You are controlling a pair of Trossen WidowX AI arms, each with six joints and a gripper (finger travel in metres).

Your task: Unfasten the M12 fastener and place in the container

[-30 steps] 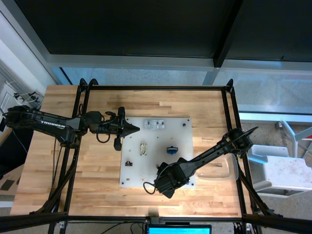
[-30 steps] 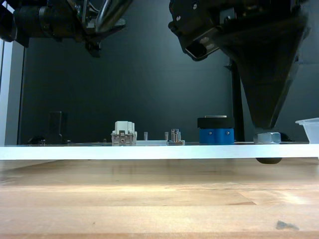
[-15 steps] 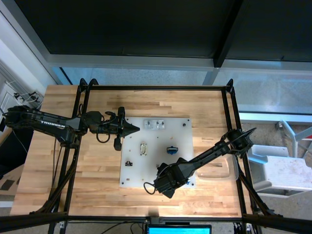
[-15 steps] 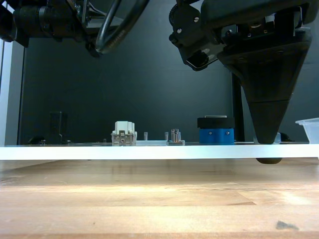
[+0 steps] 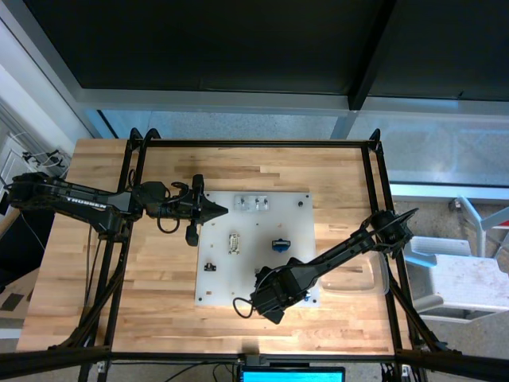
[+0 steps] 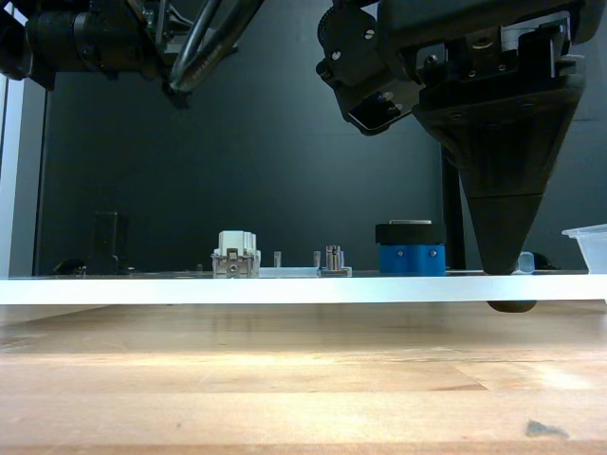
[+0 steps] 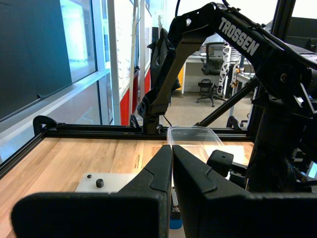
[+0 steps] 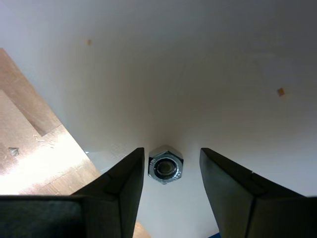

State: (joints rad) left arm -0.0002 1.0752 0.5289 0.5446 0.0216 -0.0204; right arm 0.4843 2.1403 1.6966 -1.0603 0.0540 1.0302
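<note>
The silver M12 nut sits on its stud on the white board, with the dark stud end showing in its centre. My right gripper stands over it, open, one finger on each side. The left finger is almost against the nut and the right finger is a little apart. In the low view the right gripper reaches down to the board and hides the nut. The clear container lies right of the board. My left gripper is shut and hovers at the board's far left edge.
On the board stand a blue block with a black cap, a white connector and small silver posts. A black frame rings the wooden table. The right arm slants over the board's near right corner.
The right gripper has come down around the nut, which showed under its tip in the low view and is now hidden there. The left arm has not moved.
</note>
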